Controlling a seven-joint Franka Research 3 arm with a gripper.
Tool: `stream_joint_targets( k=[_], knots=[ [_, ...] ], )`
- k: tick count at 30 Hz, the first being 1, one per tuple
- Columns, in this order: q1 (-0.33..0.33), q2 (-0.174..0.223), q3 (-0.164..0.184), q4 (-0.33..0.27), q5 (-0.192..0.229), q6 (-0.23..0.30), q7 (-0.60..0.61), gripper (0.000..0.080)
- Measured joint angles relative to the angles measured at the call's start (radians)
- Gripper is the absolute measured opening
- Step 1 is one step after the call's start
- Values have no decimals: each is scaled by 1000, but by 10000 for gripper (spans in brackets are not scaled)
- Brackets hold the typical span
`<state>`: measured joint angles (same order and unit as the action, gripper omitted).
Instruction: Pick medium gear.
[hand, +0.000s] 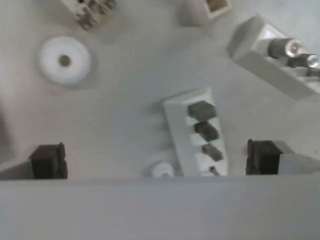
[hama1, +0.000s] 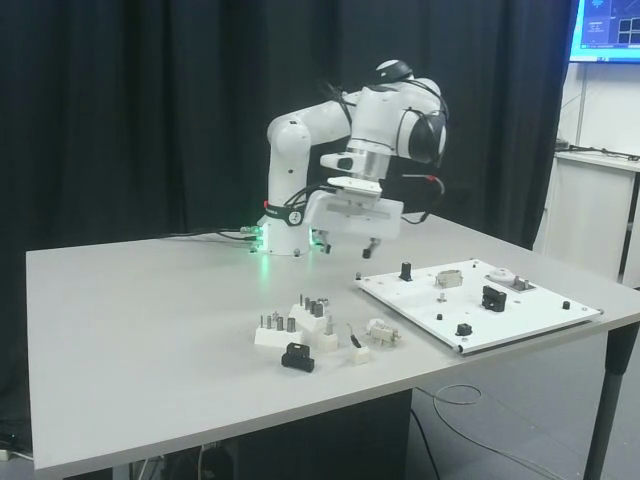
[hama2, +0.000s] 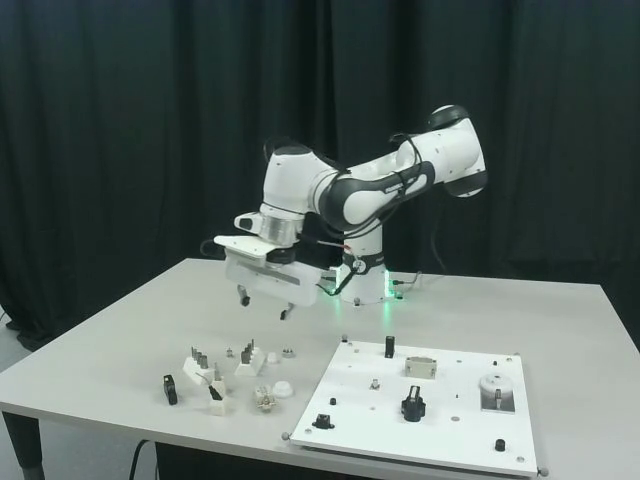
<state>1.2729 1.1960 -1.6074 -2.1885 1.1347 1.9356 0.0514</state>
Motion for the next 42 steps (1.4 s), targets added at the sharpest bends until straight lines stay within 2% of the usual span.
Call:
stream_joint_targets(
  k=[5,9,18,23,27,31,42],
  knots=[
    [-21,3,-12,-30,5,0,-103,800],
    [-37,4,-20,-56,31,0,-180,800],
    [-56,6,-26,-113,139,-11,-304,800],
    [-56,22,-26,-133,204,-46,-343,800],
    [-54,43,-26,-138,237,-81,-343,800],
    [-47,58,-26,-138,249,-98,-343,800],
    [-2,59,-18,-140,249,-98,-365,800]
  ],
)
